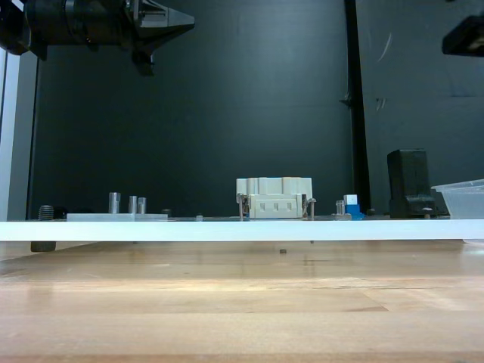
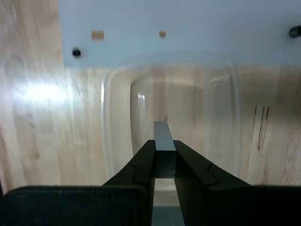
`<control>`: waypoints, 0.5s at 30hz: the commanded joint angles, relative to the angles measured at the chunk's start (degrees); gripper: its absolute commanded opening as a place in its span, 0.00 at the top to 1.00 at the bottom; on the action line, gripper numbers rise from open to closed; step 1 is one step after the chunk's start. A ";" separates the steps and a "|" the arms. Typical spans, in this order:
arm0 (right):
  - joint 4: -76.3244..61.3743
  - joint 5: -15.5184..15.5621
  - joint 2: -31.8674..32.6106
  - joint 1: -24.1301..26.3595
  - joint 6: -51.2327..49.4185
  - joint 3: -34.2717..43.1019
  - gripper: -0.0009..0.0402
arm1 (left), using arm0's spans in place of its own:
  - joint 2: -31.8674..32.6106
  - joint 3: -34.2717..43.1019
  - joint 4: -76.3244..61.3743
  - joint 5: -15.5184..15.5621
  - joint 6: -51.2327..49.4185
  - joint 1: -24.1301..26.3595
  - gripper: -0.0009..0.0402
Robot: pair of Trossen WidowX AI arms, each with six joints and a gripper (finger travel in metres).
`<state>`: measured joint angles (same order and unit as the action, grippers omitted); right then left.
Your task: Pick the 16mm bar and place in it's hole on the taskboard
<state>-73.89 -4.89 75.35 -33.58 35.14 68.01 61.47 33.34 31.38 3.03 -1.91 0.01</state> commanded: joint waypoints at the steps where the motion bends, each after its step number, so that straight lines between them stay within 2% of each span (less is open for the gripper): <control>1: -0.68 0.13 2.73 1.05 0.37 2.75 0.98 | 0.02 0.02 0.00 0.00 0.00 -0.02 0.98; 15: -1.33 0.48 16.44 6.10 0.52 16.92 0.98 | 0.02 0.02 0.00 0.00 0.00 0.00 0.98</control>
<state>-75.02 -4.34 90.56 -27.90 35.77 83.50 61.47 33.34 31.38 3.03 -1.91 0.01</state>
